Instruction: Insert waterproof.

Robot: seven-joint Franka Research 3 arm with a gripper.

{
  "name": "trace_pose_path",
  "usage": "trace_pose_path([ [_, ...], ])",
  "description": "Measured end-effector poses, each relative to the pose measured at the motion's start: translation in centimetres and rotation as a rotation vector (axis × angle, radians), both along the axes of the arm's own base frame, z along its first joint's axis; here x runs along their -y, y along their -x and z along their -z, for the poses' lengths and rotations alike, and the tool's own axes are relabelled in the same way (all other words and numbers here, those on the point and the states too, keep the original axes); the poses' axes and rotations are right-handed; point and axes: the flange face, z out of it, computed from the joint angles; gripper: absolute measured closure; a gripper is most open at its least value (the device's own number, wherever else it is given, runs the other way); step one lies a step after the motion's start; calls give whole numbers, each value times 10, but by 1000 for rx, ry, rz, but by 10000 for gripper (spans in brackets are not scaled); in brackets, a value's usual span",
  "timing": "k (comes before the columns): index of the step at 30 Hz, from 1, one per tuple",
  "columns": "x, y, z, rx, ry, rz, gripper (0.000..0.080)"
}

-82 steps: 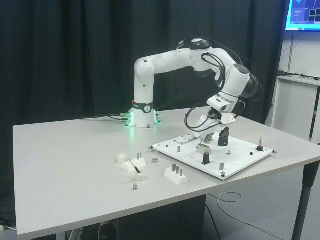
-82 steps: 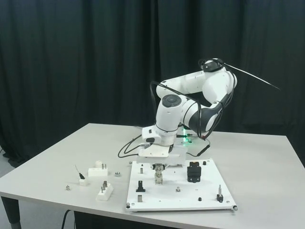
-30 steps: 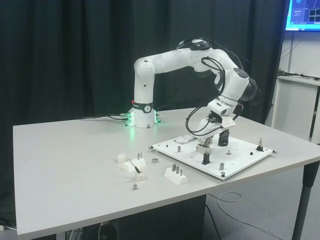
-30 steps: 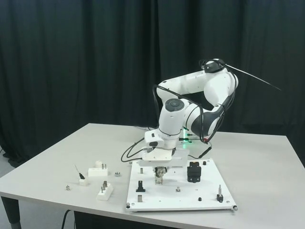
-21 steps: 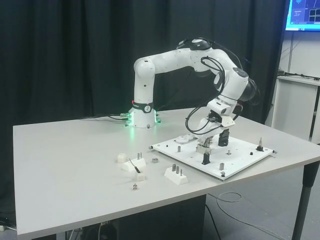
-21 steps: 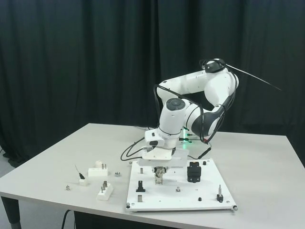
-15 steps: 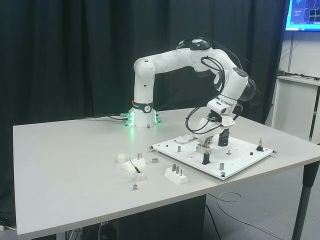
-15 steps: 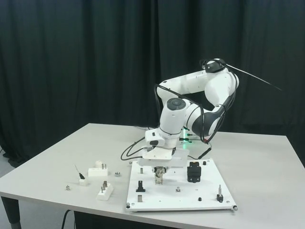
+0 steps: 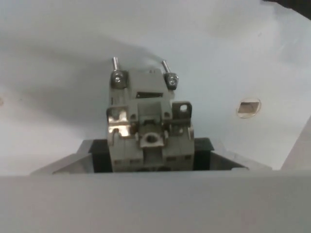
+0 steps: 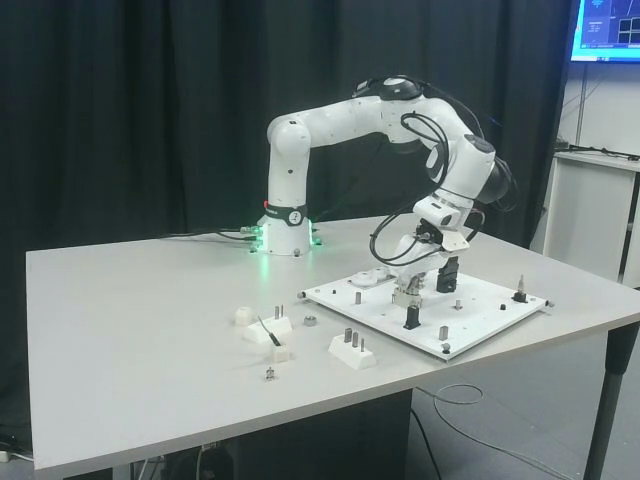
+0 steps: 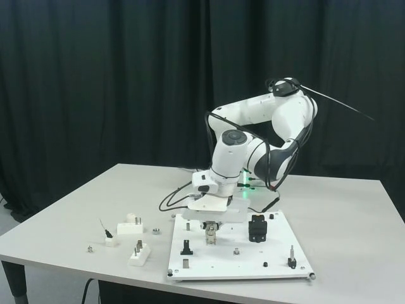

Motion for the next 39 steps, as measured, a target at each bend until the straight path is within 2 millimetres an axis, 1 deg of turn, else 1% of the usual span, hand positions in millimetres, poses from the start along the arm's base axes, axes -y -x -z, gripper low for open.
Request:
trace_pose_path([
  [18, 0, 2, 1, -12, -15, 12, 486],
  [39, 2, 2, 1, 5, -13, 77, 486],
])
